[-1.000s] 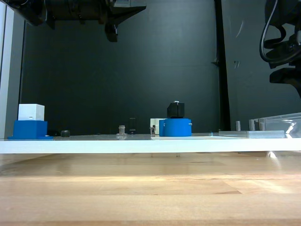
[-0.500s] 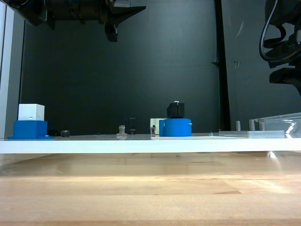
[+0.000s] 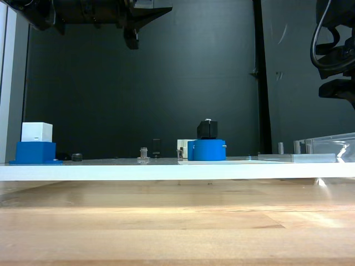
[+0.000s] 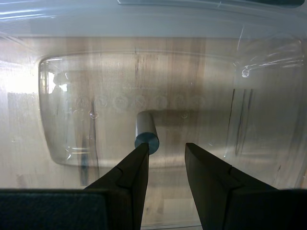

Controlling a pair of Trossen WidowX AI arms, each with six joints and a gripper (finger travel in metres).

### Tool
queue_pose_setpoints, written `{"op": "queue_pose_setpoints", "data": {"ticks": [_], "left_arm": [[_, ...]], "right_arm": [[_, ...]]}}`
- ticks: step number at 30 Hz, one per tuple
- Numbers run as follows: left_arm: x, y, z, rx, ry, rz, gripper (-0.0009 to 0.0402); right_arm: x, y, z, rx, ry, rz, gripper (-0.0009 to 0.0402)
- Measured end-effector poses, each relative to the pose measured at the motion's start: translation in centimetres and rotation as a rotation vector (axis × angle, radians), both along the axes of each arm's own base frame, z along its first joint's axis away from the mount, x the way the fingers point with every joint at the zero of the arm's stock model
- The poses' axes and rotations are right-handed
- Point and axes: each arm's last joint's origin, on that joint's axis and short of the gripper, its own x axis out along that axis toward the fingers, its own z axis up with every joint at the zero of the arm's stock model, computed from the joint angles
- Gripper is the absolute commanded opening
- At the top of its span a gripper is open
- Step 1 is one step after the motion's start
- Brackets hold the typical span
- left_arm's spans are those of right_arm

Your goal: Pick the 16mm cylinder and install on the taskboard

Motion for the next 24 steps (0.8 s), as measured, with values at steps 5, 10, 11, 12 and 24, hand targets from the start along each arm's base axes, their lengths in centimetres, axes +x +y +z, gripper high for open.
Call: {"op": "queue_pose_setpoints", "data": {"ticks": [5, 10, 11, 12, 24], "left_arm": [[0.00, 0.00, 0.00, 0.000, 0.000, 0.000, 0.0000], [0.00, 0.00, 0.00, 0.000, 0.000, 0.000, 0.0000], [0.01, 0.00, -0.01, 0.000, 0.000, 0.000, 0.0000], [0.00, 0.00, 0.00, 0.000, 0.000, 0.000, 0.0000], [0.01, 0.00, 0.00, 0.000, 0.000, 0.000, 0.0000]], "right_arm": [[-0.08, 0.17, -0.09, 0.022, 0.008, 0.003, 0.0088], [-0.21, 0.50, -0.10, 0.023, 0.008, 0.021, 0.0087], [-0.23, 0.54, -0.10, 0.023, 0.009, 0.021, 0.0087], [-0.23, 0.56, -0.10, 0.023, 0.008, 0.020, 0.0087], [-0.24, 0.68, -0.09, 0.025, 0.004, 0.026, 0.0087]]}}
